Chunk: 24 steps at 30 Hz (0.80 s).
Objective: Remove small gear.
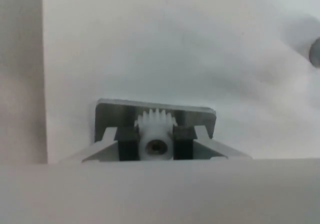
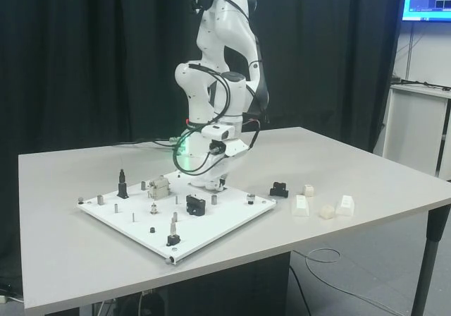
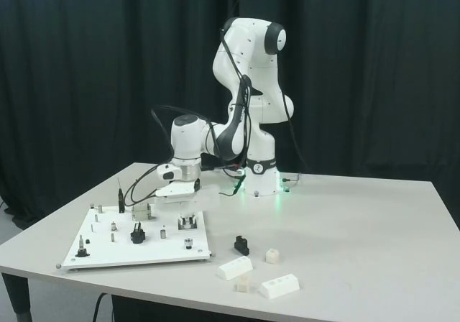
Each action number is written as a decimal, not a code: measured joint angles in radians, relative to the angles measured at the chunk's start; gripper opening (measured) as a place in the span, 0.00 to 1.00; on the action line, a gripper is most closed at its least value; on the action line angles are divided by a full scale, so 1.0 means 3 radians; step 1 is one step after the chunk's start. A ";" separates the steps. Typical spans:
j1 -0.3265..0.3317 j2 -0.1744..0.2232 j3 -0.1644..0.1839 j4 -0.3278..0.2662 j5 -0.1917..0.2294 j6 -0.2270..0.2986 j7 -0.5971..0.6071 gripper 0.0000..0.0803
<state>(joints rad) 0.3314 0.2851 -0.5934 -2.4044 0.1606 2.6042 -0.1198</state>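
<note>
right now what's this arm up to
The white Franka arm has its hand down at the white board on the grey table. The fingers are shut on a small white gear, seen in the wrist view. Whether the gear has come off the board yet is hard to tell.

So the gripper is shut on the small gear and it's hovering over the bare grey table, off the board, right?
Not quite: the gripper is shut on the small gear, but it is over the white board, not off it. The first room view shows this.
</note>
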 joint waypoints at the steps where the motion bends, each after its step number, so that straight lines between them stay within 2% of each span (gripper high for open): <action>1: -0.0001 0.0000 -0.0001 0.0000 0.0015 -0.0002 0.0082 0.17; 6: -0.0004 0.0000 -0.0002 0.0008 0.0036 -0.0020 0.0514 0.17; 12: -0.0007 0.0000 -0.0002 0.0017 0.0033 -0.0040 0.0579 0.17; 24: -0.0006 0.0005 0.0005 0.0021 -0.0015 -0.0040 -0.0197 0.17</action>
<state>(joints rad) 0.3295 0.2865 -0.5920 -2.3980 0.1561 2.5922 -0.1789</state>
